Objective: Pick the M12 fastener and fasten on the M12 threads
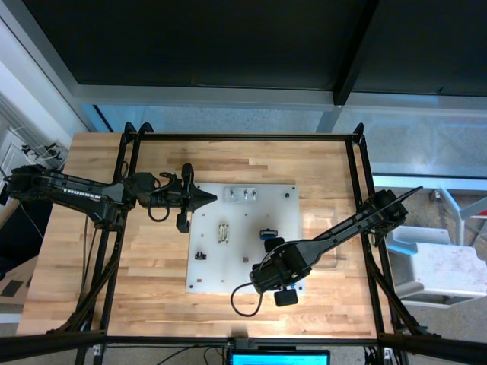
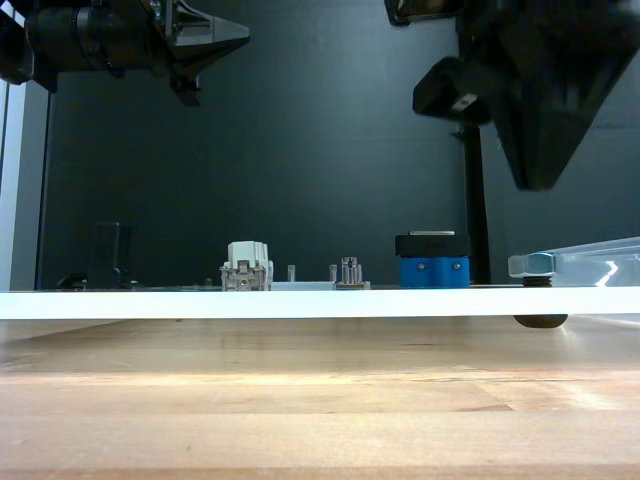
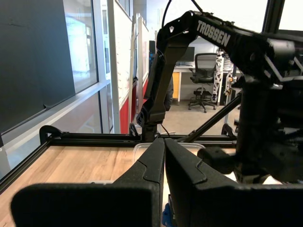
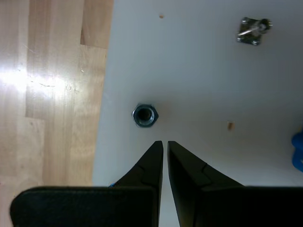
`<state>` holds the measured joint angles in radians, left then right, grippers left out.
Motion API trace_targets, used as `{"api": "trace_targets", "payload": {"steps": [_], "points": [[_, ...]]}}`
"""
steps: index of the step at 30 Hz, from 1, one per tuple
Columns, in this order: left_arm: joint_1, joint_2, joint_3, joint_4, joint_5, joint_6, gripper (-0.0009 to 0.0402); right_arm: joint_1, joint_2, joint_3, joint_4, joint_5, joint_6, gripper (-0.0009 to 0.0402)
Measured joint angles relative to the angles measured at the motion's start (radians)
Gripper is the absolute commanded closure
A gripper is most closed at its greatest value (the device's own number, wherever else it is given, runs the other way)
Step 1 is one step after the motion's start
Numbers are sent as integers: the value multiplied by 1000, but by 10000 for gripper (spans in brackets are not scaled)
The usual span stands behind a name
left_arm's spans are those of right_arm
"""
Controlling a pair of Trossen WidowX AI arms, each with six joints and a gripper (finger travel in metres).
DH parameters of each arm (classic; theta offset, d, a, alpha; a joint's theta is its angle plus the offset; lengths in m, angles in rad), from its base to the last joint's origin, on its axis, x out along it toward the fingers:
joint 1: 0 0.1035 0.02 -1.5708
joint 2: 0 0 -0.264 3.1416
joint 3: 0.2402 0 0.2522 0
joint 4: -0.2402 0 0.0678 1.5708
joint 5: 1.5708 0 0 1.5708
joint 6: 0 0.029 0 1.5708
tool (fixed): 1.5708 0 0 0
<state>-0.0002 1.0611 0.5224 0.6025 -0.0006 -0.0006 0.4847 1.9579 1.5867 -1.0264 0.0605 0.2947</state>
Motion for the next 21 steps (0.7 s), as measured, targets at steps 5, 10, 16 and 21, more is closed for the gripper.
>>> {"api": "trace_targets", "payload": {"steps": [5,10,16,21], "points": [[0,0,0,0,0,0,393,-1,1,-51,79,0,-44,394],[0,0,0,0,0,0,393,-1,1,-82,111,0,-44,393],[0,0,0,0,0,0,393,-1,10,-87,120,24,-44,393],[0,0,0,0,0,0,393,-1,30,-87,122,24,-43,393]]}}
